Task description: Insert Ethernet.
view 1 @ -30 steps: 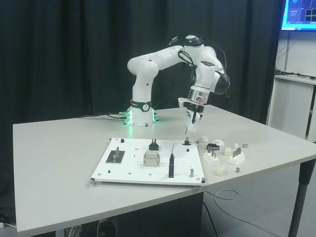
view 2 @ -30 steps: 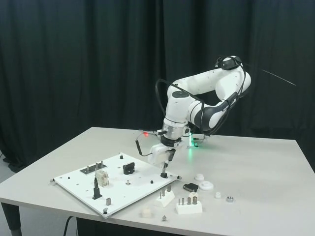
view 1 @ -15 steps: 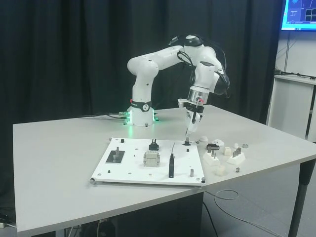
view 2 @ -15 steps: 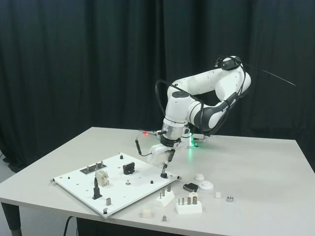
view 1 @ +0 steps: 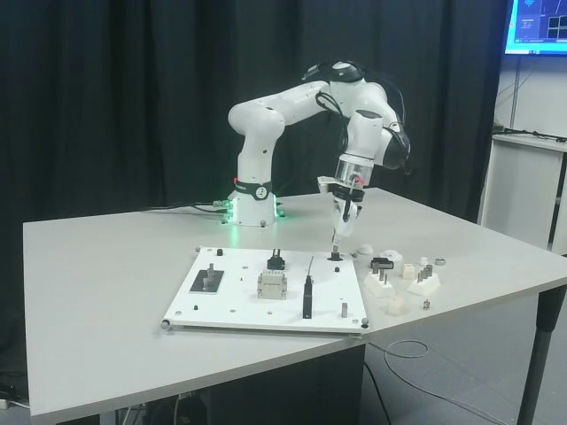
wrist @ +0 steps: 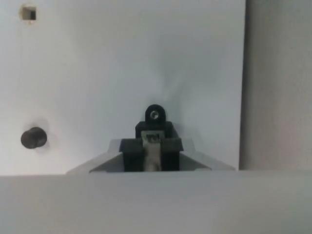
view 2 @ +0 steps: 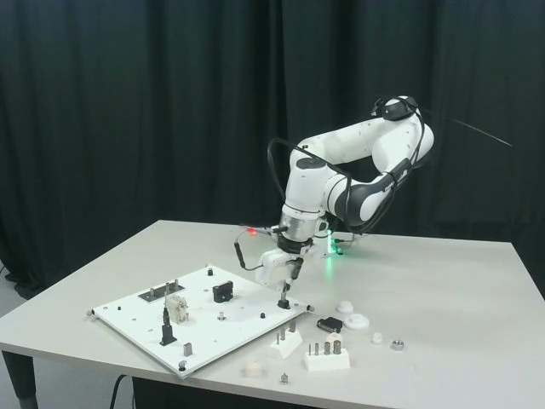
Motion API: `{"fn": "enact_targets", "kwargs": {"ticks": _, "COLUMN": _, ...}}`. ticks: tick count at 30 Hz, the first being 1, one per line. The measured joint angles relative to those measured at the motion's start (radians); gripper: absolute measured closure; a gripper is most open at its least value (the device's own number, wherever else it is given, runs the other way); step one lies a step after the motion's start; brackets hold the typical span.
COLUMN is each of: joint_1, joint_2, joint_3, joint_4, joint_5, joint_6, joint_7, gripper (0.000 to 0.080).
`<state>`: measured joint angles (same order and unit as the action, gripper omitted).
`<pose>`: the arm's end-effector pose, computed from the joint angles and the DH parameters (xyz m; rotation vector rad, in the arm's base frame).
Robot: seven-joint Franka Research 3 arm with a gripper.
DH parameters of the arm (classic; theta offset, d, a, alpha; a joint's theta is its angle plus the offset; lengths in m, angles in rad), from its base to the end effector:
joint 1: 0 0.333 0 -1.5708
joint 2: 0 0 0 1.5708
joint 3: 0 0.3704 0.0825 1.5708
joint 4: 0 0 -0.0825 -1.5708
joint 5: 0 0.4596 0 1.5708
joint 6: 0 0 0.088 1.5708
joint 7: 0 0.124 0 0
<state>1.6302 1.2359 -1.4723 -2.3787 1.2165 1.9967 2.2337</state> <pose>0.5193 0.0545 0.2102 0.4132 -3.0545 0.3185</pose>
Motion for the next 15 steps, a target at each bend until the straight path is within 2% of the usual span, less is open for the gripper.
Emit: {"fn": "enact_targets", "kwargs": {"ticks": 15, "joint_1": 0.001, "joint_2": 0.000, "joint_3": 0.000, "joint_4": -0.005, "joint_5": 0.017, "joint_6": 0.000, "joint_7": -0.007, "gripper": 0.0731}}
